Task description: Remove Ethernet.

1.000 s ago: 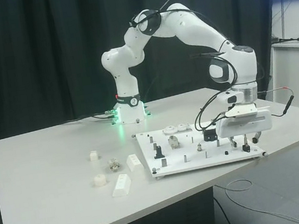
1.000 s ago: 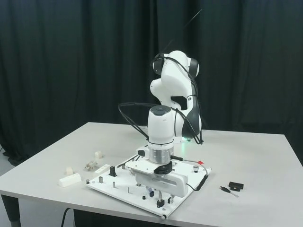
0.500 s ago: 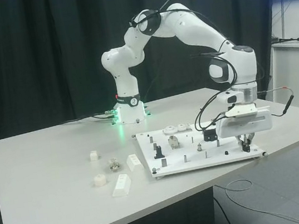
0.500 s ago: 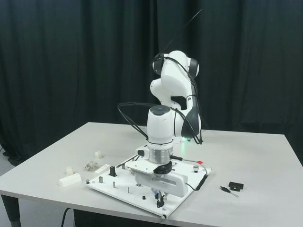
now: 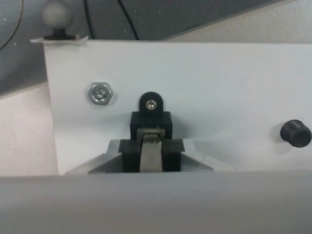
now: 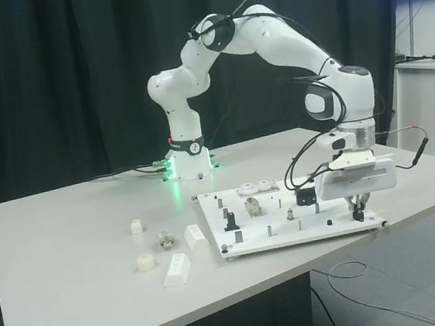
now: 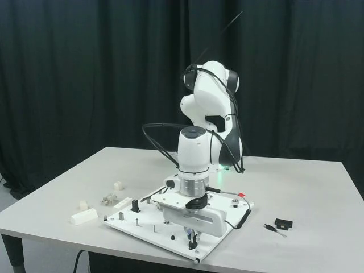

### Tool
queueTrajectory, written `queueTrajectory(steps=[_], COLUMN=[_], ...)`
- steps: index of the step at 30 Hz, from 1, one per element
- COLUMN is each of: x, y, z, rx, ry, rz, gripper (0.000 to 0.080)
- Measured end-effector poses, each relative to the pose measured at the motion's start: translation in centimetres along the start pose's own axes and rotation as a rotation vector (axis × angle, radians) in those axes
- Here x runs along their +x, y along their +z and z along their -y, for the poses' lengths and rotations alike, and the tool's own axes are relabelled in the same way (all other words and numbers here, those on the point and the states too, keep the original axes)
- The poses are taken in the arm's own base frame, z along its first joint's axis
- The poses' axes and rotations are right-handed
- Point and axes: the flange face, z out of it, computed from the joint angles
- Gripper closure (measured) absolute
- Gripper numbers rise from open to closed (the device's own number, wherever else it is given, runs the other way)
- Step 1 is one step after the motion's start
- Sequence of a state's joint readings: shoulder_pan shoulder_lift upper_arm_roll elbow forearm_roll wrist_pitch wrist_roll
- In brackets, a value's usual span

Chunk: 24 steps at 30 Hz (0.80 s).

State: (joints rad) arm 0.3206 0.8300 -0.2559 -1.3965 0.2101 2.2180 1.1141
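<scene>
The Ethernet plug (image 5: 151, 127) is a small black block with a grey clip, seated at the front corner of the white board (image 5: 219, 97). My gripper (image 5: 151, 160) stands straight over it, its fingers shut on the plug's two sides. In the first room view the gripper (image 6: 358, 211) hangs under the white hand at the board's near right corner, with the black plug (image 6: 359, 216) just below. The second room view shows the gripper (image 7: 192, 240) low over the board (image 7: 142, 227).
A hex nut (image 5: 101, 92) and a black peg (image 5: 295, 133) flank the plug. The board (image 6: 294, 236) carries a black holder (image 6: 231, 221) and several pegs. White blocks (image 6: 178, 269) lie to its left. A small black part (image 7: 283, 223) lies on the table right of the board.
One second ago the fingers stood apart on either side of the plug; they have since come together on it. The arm has hardly moved.
</scene>
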Motion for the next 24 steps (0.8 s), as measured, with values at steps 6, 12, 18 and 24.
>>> queueTrajectory(steps=[6,12,18,24], x=[0.0,0.0,0.1,0.1], y=[0.0,-0.3,-1.7,-3.3], z=[0.0,0.1,0.5,0.9], rx=[0.0,-0.003,-0.015,-0.032], ry=[0.0,-0.001,-0.003,-0.007], rz=[0.0,0.002,0.011,0.021], gripper=[0.0721,0.0721,0.0722,0.0722])
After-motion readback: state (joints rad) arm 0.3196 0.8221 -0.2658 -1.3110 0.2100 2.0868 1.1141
